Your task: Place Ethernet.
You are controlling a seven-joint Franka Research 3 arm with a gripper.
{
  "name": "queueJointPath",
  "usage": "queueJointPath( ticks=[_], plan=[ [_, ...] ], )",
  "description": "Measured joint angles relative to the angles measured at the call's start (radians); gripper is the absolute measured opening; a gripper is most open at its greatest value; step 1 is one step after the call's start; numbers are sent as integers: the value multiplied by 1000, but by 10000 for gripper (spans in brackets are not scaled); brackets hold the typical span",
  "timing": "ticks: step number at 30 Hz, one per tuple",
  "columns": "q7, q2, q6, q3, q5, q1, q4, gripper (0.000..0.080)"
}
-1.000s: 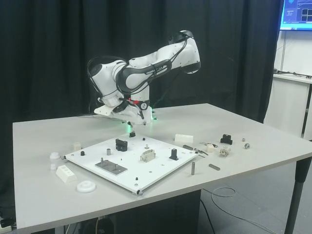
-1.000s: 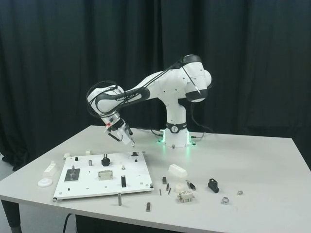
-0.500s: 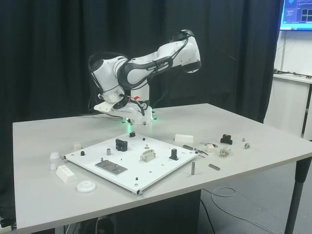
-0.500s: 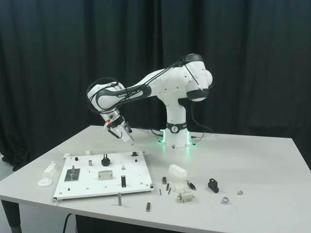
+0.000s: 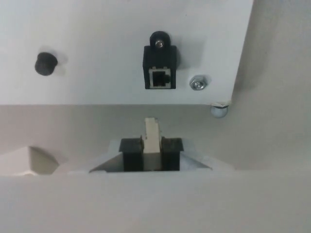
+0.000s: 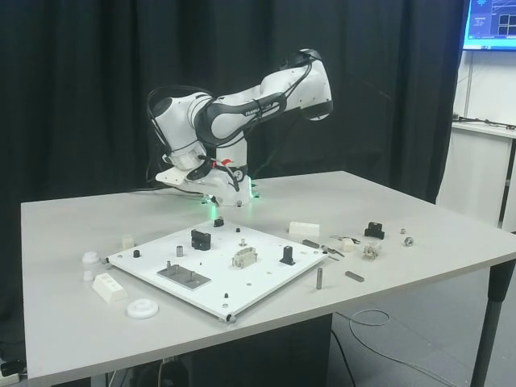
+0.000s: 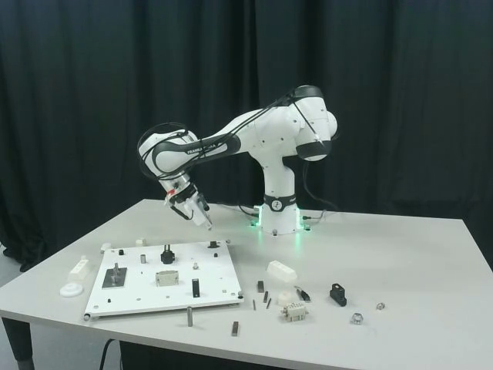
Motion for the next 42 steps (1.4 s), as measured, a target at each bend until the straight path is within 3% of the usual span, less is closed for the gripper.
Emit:
queueJointPath(
  ticks=[9, 20, 29, 42],
  plan=[
    [0, 0, 0, -3, 10, 6, 0, 76],
    [31, 0, -8, -3, 94, 60, 0, 76],
    [121, 1, -18, -3, 180, 157, 6, 76],
    [335, 27, -18, -15, 312, 351, 50, 76]
  ],
)
